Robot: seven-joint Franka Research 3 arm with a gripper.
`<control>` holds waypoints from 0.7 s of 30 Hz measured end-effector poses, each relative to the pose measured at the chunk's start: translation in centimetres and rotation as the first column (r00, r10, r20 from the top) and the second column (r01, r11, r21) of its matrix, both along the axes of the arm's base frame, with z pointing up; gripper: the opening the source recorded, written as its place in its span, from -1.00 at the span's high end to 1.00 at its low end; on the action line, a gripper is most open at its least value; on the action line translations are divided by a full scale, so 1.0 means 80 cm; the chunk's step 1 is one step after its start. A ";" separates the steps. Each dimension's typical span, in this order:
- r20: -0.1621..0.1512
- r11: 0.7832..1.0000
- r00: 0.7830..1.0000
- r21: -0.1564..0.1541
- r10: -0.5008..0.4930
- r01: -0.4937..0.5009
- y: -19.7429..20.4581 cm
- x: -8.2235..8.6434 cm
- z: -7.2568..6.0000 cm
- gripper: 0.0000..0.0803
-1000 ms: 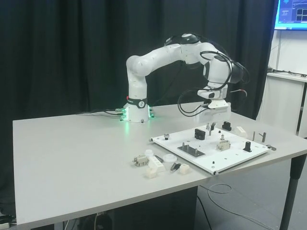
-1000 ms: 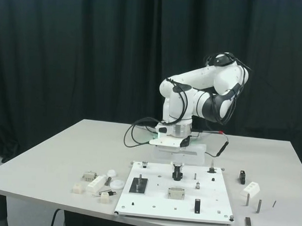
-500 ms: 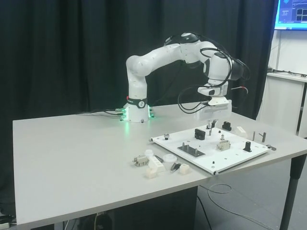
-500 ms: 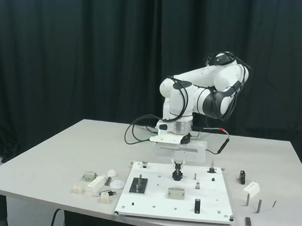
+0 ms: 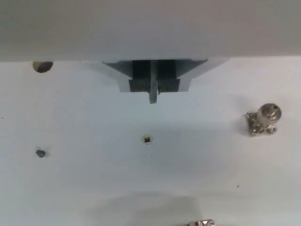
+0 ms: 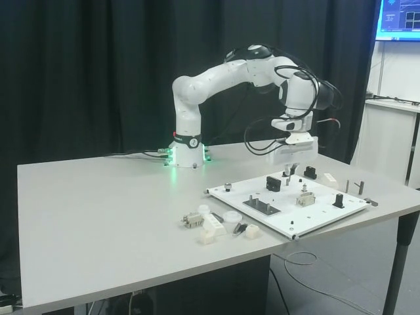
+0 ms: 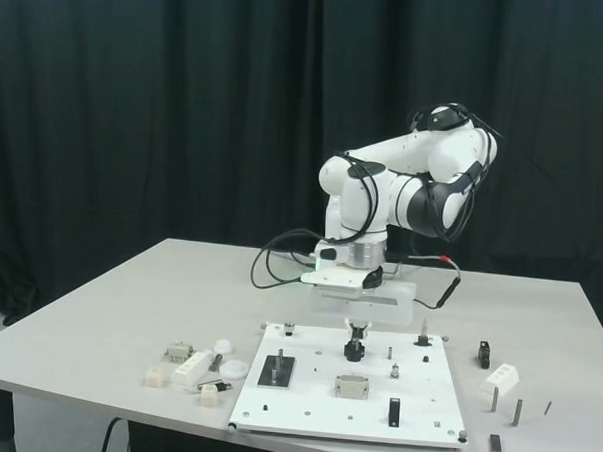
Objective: Place square peg 1.
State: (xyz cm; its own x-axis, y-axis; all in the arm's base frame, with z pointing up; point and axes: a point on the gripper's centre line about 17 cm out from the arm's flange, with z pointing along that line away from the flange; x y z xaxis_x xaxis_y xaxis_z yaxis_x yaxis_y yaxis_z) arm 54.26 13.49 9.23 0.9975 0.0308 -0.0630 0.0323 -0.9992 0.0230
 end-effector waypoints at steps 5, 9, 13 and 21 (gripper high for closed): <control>-0.001 1.000 1.000 0.011 -0.004 0.004 0.013 -0.002 0.001 0.93; -0.002 0.999 1.000 0.032 -0.007 0.007 0.033 -0.003 0.002 0.93; -0.003 0.998 1.000 0.063 -0.015 0.015 0.063 -0.005 0.005 0.93; 0.004 0.993 1.000 0.112 -0.031 0.030 0.139 -0.007 0.007 0.93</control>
State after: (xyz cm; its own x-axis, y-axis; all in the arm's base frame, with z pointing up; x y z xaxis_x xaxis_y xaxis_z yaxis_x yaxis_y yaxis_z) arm 53.74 24.63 9.82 0.9984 0.0068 -0.0553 0.0019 -0.9961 -0.0887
